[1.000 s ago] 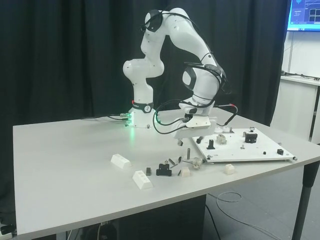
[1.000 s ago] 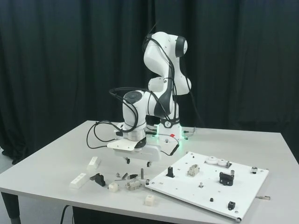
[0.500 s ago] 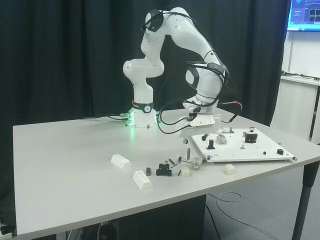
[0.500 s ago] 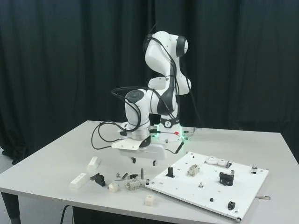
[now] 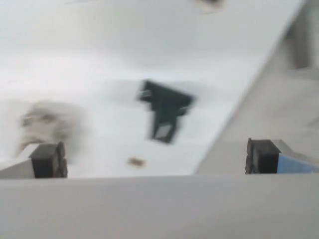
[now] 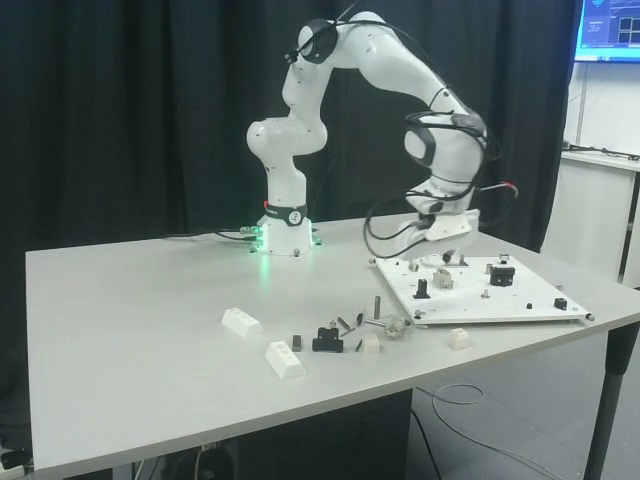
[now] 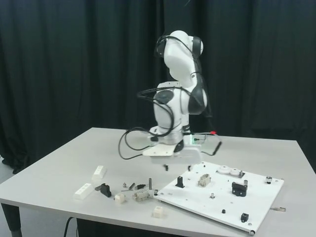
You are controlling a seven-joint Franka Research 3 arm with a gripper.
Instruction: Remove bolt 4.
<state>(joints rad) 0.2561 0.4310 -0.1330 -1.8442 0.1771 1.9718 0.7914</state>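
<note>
Gripper (image 5: 154, 158), fingers spread and empty, hovering over white assembly board (image 6: 520, 300); I am judging bolt 4 small, rigid, slippery: grasp its head.

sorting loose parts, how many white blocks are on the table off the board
4: two long white blocks at the loose parts' far end from the board, two small cubes near it. Others may be hidden.

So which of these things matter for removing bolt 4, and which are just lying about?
Job:
- white board carrying the fittings and bolts; I cannot tell which is bolt 4
- tool, open, above the board's edge

Lying about:
- white blocks
- black bracket
- small loose parts
</note>
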